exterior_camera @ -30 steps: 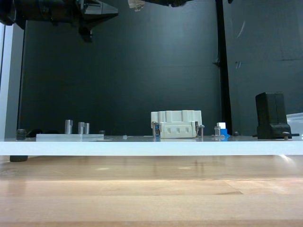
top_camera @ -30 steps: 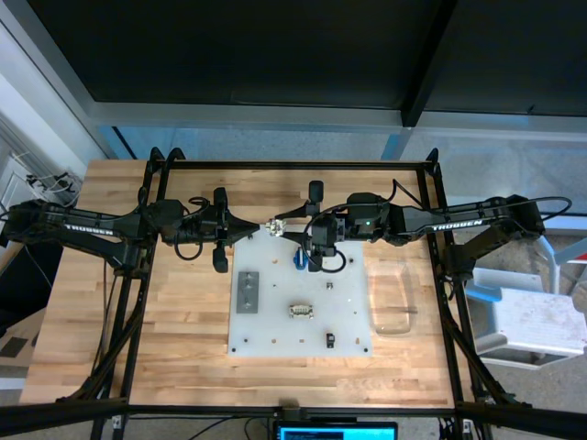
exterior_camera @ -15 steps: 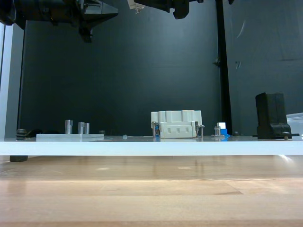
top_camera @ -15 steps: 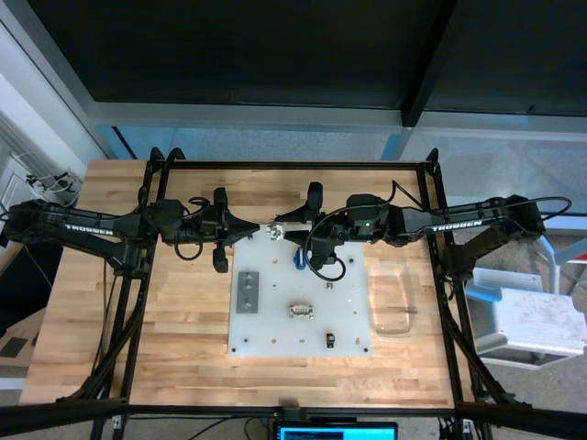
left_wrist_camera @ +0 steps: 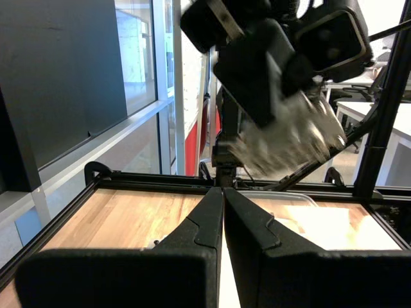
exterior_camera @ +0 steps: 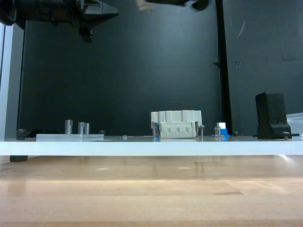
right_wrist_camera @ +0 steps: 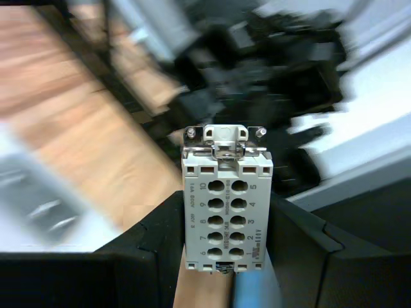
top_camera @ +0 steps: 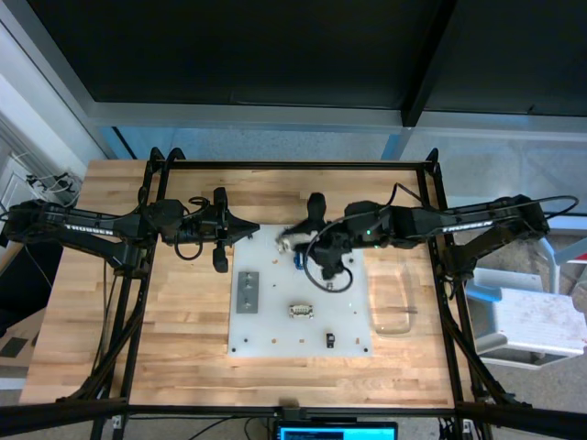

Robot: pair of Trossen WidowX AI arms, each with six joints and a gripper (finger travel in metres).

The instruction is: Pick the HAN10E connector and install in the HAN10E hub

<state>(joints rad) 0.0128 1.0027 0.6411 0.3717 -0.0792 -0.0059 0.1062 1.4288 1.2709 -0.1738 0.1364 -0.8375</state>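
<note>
Beige HAN10E connector (right_wrist_camera: 227, 199) clamped in right tool (top_camera: 292, 238) above plate (top_camera: 266, 316) | left tool (left_wrist_camera: 223, 192) closed, empty, beside plate

The left gripper (left_wrist_camera: 223, 192), two black wedge-shaped fingers pressed flat together with no gap, points level over the light wooden tabletop (left_wrist_camera: 122, 218) towards a black metal frame rail (left_wrist_camera: 154, 181). Beyond and above its tips hangs the right gripper (left_wrist_camera: 290, 90), a blocky black body, carrying the HAN10E connector (left_wrist_camera: 289, 138), a smeared pale grey-beige rectangular block whose details cannot be made out. Tall glass windows (left_wrist_camera: 138, 51) fill the background.
</note>
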